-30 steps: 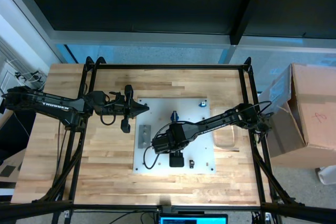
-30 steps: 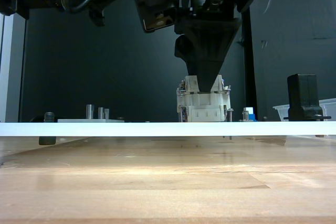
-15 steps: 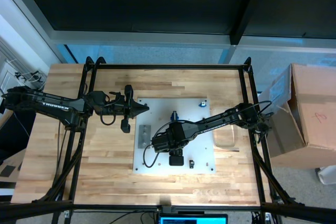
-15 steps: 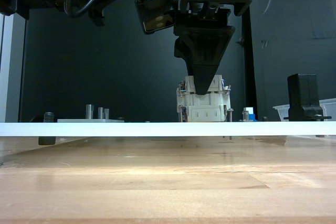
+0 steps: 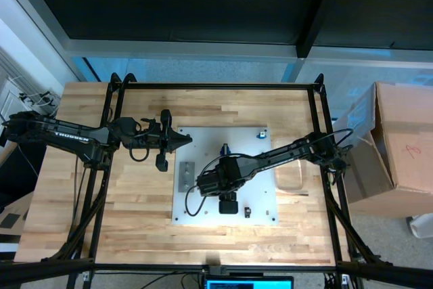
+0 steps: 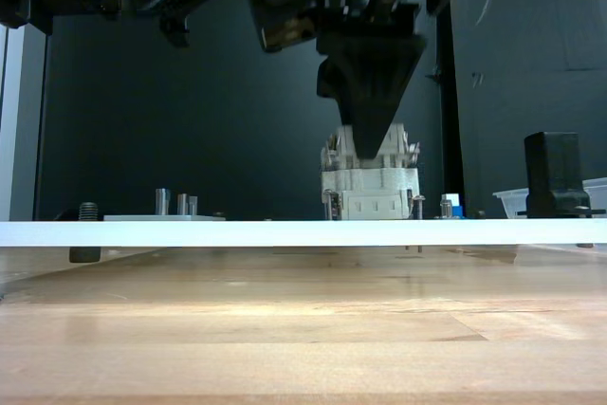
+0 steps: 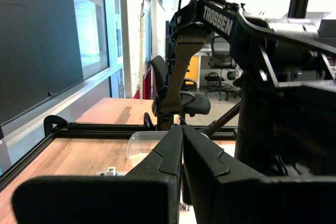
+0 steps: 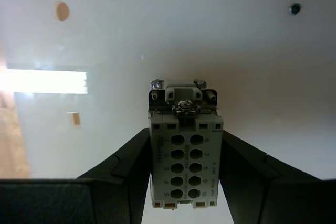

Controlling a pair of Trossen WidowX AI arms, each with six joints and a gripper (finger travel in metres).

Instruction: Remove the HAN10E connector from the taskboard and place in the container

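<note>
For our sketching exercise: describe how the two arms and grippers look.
Both arms are black and slim. The left arm bears white TROSSEN lettering; a black cable loops by the left gripper, at the board's left edge. The right gripper, over the board's middle, tapers to a wedge.

HAN10E connector [image 8: 185, 153]: pale grey, ten-hole face, upright, clamped between my right jaws, toward the taskboard's [image 8: 157, 40] near edge.

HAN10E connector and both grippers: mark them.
HAN10E connector [image 8: 185, 166]: right wrist view, pin face, held.
left gripper [image 7: 182, 129]: left wrist view, shut tips' seam, board's [image 5: 211, 141] left edge.
right gripper [image 6: 369, 144]: low view, tips clamping connector, over board.
</note>
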